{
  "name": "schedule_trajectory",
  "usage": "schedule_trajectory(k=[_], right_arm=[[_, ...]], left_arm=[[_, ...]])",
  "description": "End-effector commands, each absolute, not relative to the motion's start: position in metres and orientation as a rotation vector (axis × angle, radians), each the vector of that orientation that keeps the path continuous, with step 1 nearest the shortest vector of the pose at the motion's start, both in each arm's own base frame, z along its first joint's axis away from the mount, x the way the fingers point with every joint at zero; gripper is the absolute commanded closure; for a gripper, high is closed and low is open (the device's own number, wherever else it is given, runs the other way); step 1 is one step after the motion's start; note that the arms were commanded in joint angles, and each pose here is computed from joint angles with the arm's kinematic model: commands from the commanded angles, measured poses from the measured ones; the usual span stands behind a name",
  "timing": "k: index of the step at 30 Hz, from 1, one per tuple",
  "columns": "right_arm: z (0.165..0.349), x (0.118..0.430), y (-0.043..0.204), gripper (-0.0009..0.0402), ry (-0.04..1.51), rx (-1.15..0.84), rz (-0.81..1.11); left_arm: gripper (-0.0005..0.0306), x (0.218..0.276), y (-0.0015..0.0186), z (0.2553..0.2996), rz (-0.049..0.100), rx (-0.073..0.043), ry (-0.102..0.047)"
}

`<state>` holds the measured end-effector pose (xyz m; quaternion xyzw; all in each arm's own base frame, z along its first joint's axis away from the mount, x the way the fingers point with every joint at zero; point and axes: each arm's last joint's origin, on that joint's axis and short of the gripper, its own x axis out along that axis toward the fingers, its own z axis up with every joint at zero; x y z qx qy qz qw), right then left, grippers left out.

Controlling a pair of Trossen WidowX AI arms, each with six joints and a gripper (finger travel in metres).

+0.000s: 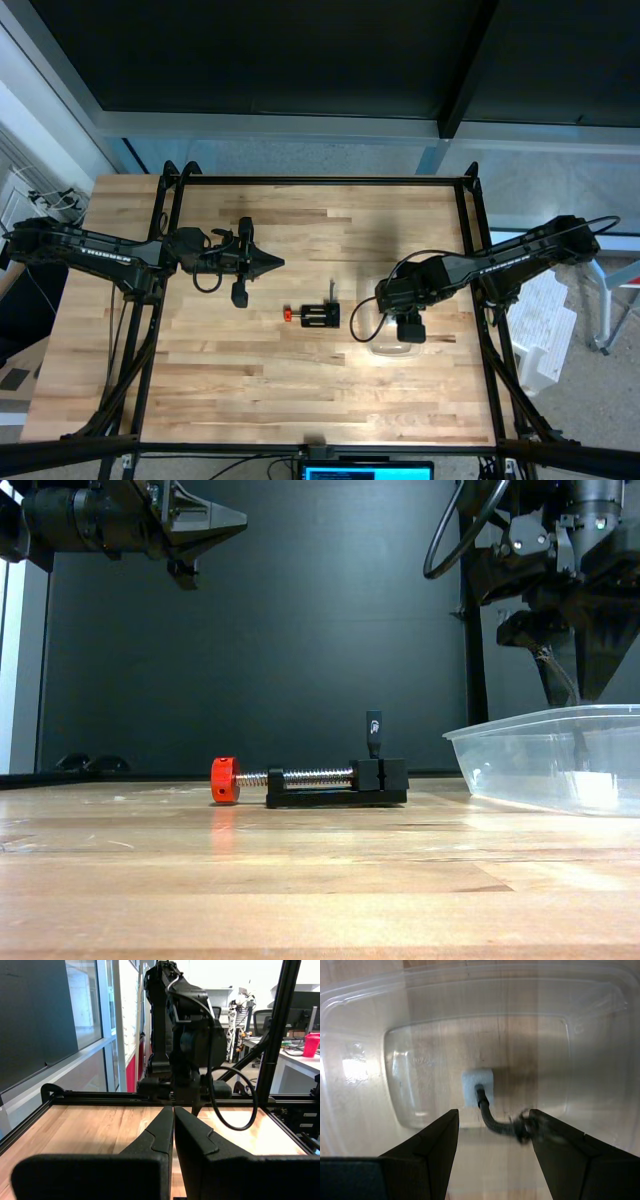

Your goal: Pick the USB-C connector and install on taskboard

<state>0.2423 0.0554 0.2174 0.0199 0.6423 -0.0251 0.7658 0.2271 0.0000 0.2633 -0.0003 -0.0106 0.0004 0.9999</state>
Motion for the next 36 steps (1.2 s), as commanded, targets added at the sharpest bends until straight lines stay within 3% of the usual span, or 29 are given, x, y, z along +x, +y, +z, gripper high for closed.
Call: schedule_trajectory(k=[1,21,36], right_arm=[[0.211,0.243,0.056,0.0201,1.402,0.038,-0.052],[0.188,0.244,0.056,0.0203,1.404,0.027,-0.057],[0.186,0.243,0.056,0.0279,1.402,0.026,-0.055]], left_arm=[[0.03,0.2271,0.0,0.2632,0.0,-0.001,-0.021],[0.03,0.2271,0.0,0.2632,0.0,-0.001,-0.021],[0.03,0.2271,0.0,0.2632,0.0,-0.001,-0.021]])
